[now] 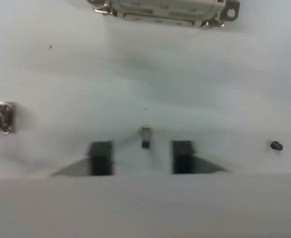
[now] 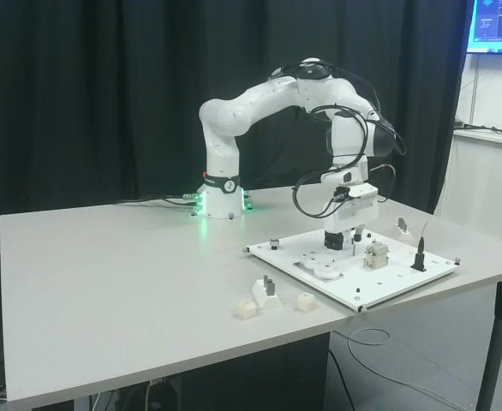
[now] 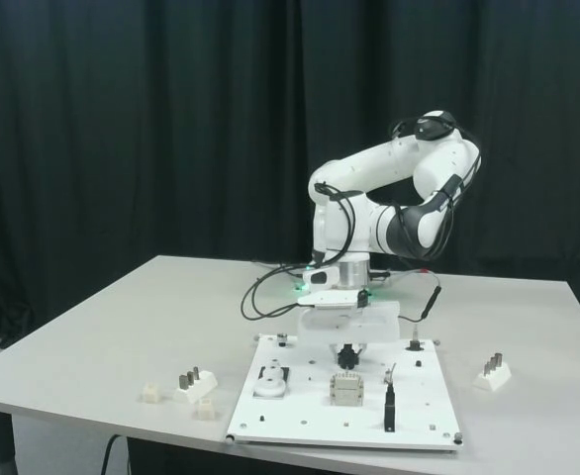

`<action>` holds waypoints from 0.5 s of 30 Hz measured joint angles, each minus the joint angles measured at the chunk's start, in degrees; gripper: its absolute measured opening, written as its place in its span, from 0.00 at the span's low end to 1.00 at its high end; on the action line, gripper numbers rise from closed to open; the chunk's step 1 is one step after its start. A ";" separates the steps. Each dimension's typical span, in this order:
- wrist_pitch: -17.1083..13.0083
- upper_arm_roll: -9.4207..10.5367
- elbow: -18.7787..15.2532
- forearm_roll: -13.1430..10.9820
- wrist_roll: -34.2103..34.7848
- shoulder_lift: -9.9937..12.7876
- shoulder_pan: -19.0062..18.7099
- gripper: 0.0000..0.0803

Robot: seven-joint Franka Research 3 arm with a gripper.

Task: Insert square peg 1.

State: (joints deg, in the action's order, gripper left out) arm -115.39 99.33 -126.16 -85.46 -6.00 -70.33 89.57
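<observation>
Your hand (image 3: 348,356) hangs low over the white board (image 3: 300,426), which lies on the bench (image 3: 122,327) at the edge nearest the second room camera. In the wrist view the hand (image 1: 141,157) is released: its two black fingertips (image 1: 101,157) stand well apart with nothing between them but a small metal peg (image 1: 145,135). The peg stands on the board and touches neither finger; you cannot tell from here whether it is square. In that same view a connector (image 1: 165,10) and a black screw (image 1: 276,146) also sit on the board, clear of the fingers. In the second room view, taking the board's middle as the dial's centre, a holder (image 3: 193,381) with upright pegs rests on the bench at 9 o'clock, with two white blocks (image 3: 151,393) just beside it. A second holder (image 3: 493,368) stands at 3 o'clock, off the board. The arm (image 3: 409,178) rises at 12 o'clock, and its base glows green (image 2: 201,205). On the board a black post (image 3: 390,408) stands at 4 o'clock, near the hand but apart from it.
</observation>
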 joint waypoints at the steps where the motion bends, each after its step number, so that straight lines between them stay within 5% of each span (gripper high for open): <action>1: -0.01 0.03 0.06 0.00 -0.03 -0.02 0.05 0.31; 5: -0.02 0.13 0.26 0.00 -0.08 -0.11 0.25 0.31; 6: -0.02 0.15 0.30 0.00 -0.08 -0.12 0.30 0.69; 11: -0.02 0.20 0.41 0.00 -0.08 -0.13 0.53 0.69; 12: -0.02 0.20 0.44 0.00 -0.08 -0.13 0.57 0.94; 15: -0.02 0.20 0.51 0.00 -0.08 -0.13 0.68 0.94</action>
State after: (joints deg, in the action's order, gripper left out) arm -115.41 99.53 -125.65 -85.46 -6.08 -70.46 90.25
